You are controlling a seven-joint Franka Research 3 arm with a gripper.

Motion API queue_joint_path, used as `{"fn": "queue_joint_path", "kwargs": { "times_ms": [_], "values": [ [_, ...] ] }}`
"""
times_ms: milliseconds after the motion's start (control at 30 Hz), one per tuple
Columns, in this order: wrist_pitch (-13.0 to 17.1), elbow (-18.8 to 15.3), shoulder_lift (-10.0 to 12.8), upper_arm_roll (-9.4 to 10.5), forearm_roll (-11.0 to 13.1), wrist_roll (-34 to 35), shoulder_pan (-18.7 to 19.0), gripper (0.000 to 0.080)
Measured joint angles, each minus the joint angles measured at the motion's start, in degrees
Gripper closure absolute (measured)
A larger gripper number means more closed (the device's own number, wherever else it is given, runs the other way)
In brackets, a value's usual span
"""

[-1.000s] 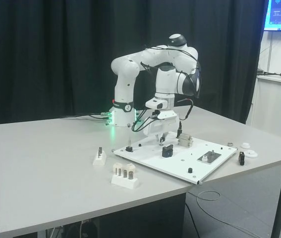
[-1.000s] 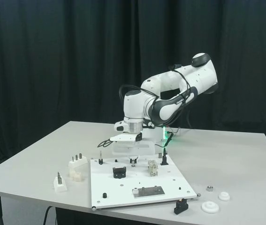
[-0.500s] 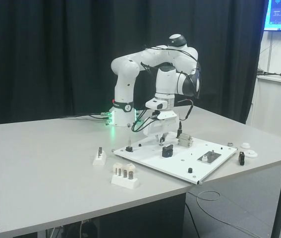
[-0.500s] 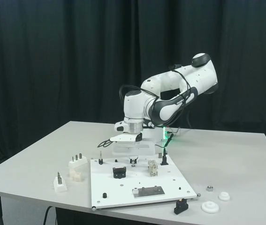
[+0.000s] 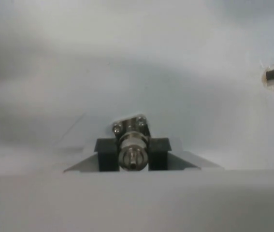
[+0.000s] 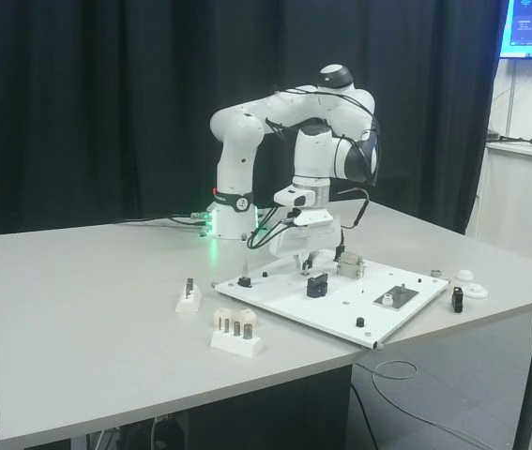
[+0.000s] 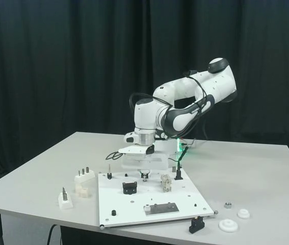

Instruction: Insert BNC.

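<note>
The BNC connector (image 5: 133, 152) is a small metal cylinder with a centre pin, standing upright on a screwed flange on the white board (image 5: 185, 58). In the second room view the BNC connector (image 7: 144, 175) sits at the board's (image 7: 134, 210) far edge. My gripper (image 7: 144, 167) hangs straight down just above it. In the first room view the gripper (image 6: 301, 253) is likewise right over the connector (image 6: 302, 266), near the board's (image 6: 341, 309) back side.
On the board stand a black block (image 7: 129, 188), a metal block (image 7: 165, 182) and a grey plate fixture (image 7: 159, 208). White holders with pins (image 7: 83, 179) stand left of the board. A black part (image 7: 197, 224) and white discs (image 7: 228, 224) lie to its right.
The arm's hand has risen slightly above the connector. The connector has stayed in place on the board.
</note>
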Motion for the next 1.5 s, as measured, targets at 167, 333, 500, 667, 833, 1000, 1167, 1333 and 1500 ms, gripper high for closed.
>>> {"fn": "queue_joint_path", "kwargs": {
  "times_ms": [167, 333, 500, 667, 833, 1000, 1167, 1333, 1500],
  "values": [
    [0.00, -0.08, 0.00, -0.01, 0.22, 2.13, 0.00, 0.0677],
    [-0.01, -0.09, 0.00, -0.01, 0.25, 4.93, 0.01, 0.0677],
    [-0.07, -0.09, 0.00, 0.00, 0.31, 7.94, 0.01, 0.0677],
    [-0.07, -0.11, 0.00, 0.22, 0.59, 10.49, -0.08, 0.0677],
    [0.41, -0.14, 0.01, 0.99, 1.60, 12.90, -0.48, 0.0677],
    [0.25, -0.17, 0.02, 0.83, 1.69, 15.48, -0.44, 0.0677],
    [-0.05, -0.16, 0.02, 0.60, 1.65, 17.07, -0.33, 0.0677],
    [0.00, -0.14, 0.08, 0.77, 1.64, 17.11, -0.46, 0.0677],
    [0.13, -0.06, 0.23, 0.97, 1.64, 17.09, -0.55, 0.0677]
  ]
}}
